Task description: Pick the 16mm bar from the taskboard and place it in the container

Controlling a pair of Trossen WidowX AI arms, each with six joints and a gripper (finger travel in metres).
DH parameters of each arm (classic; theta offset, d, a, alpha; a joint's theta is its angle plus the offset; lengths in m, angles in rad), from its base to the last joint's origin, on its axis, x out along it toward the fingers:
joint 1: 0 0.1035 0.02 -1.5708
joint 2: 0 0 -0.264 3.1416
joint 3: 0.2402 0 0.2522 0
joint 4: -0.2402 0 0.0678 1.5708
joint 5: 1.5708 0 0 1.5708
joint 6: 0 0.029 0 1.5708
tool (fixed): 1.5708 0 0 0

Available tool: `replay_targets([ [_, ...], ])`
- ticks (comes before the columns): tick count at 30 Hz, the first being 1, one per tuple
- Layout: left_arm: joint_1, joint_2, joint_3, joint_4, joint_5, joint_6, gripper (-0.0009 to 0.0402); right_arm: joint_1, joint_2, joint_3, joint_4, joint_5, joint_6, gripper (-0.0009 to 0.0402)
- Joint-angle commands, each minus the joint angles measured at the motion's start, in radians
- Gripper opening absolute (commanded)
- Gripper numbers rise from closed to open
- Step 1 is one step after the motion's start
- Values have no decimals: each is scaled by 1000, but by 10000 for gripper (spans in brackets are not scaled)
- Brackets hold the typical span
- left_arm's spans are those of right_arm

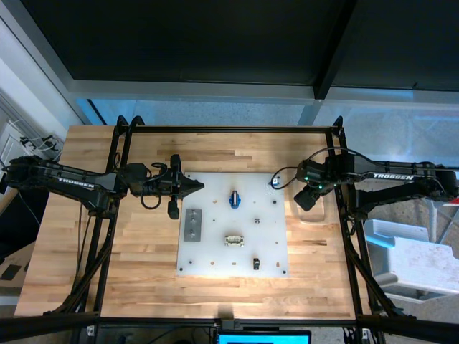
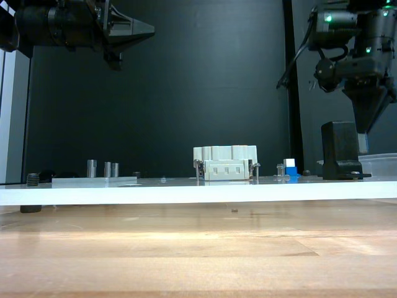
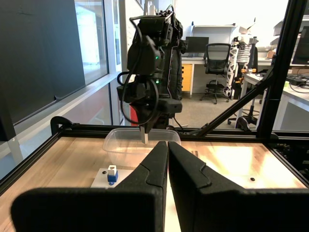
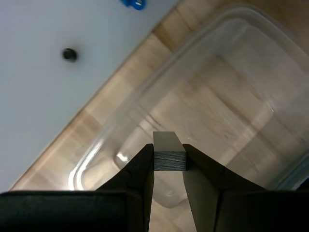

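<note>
The 16mm bar (image 4: 169, 152), a short grey metal peg, is pinched between the fingers of my right gripper (image 4: 168, 160), which is shut on it. It hangs above the inside of the clear container (image 4: 212, 43), near the corner closest to the taskboard (image 4: 43, 72). From above, the right gripper (image 1: 307, 199) points down at the container (image 1: 320, 215) just off the white taskboard's (image 1: 215, 240) right edge. My left gripper (image 1: 199, 185) is shut with nothing in it and hovers high over the board's left rear corner. The left wrist view shows the bar (image 3: 144, 137) over the container (image 3: 120, 141).
On the board stand a grey block (image 1: 192, 223) with pegs, a blue part (image 1: 234, 198), a silver connector (image 1: 233, 240) and a small black part (image 1: 256, 263). A black frame rail (image 1: 229, 130) runs around the wooden table.
</note>
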Motion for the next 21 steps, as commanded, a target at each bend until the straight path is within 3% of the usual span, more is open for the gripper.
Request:
replay_targets([
  [1,0,0,0,0,0,0,0,-46,1,-17,0,-2,1,28],
  [8,0,0,0,0,0,0,0,-117,1,-64,1,-3,0,28],
  [21,0,0,0,0,0,0,0,-120,1,-80,2,-2,0,28],
])
